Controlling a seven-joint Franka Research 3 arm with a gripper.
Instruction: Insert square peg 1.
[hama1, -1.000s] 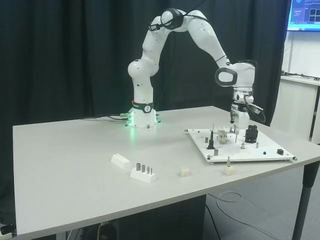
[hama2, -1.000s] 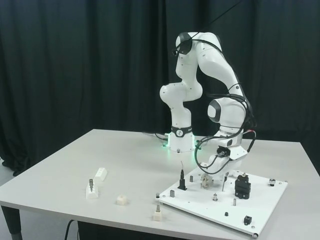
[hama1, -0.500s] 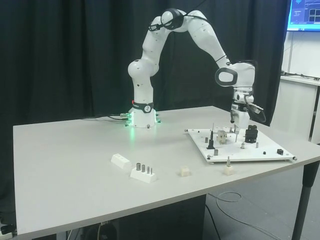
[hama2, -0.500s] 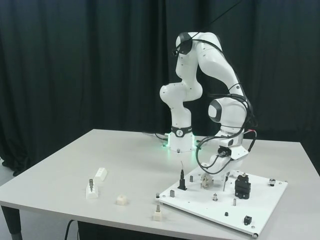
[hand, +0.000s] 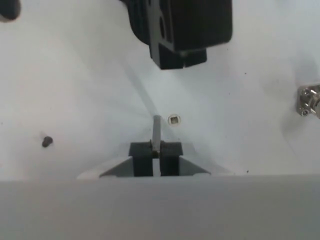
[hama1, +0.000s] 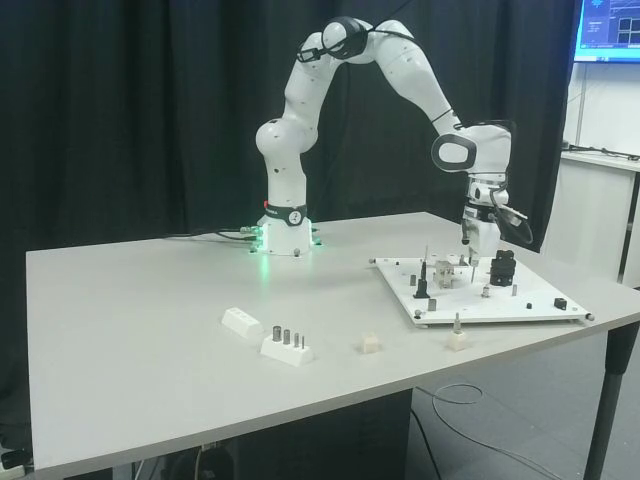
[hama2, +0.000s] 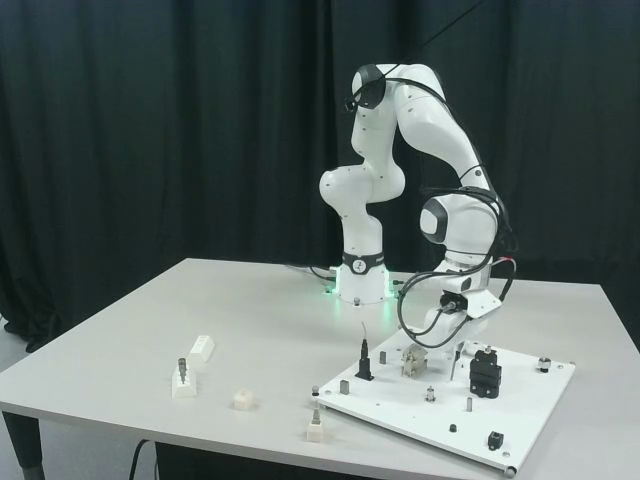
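1. The pincer (hand: 155, 156) is seen closed on square peg 1 (hand: 156, 131), a slim grey bar gripped between the two black fingers (hand: 141, 159) with its free end pointing down at the white board (hama1: 520, 305).
2. In the wrist view the tip of the peg is shown just beside a small square hole (hand: 174, 119) in the board, not inside it; the peg is held above the board.
3. A black block (hand: 181, 31) is mounted on the board close to the hole, and a metal fitting (hand: 310, 100) is seen at the edge of the same view.
4. The board is laid on the grey surface (hama1: 130, 320) at the side away from the arm's base (hama1: 283, 236), whose ring is lit green.
5. Four small white blocks are counted on the surface outside the board.
6. One white holder (hama1: 286, 348) carries three upright pins in the first room view.
7. Beside it lies a plain white block (hama1: 241, 321) with nothing standing in it.
8. A small white cube (hama1: 369, 344) is set apart, nearer the board.
9. A fourth white block (hama1: 457, 338), bearing one upright pin, stands just beside the board's near edge.
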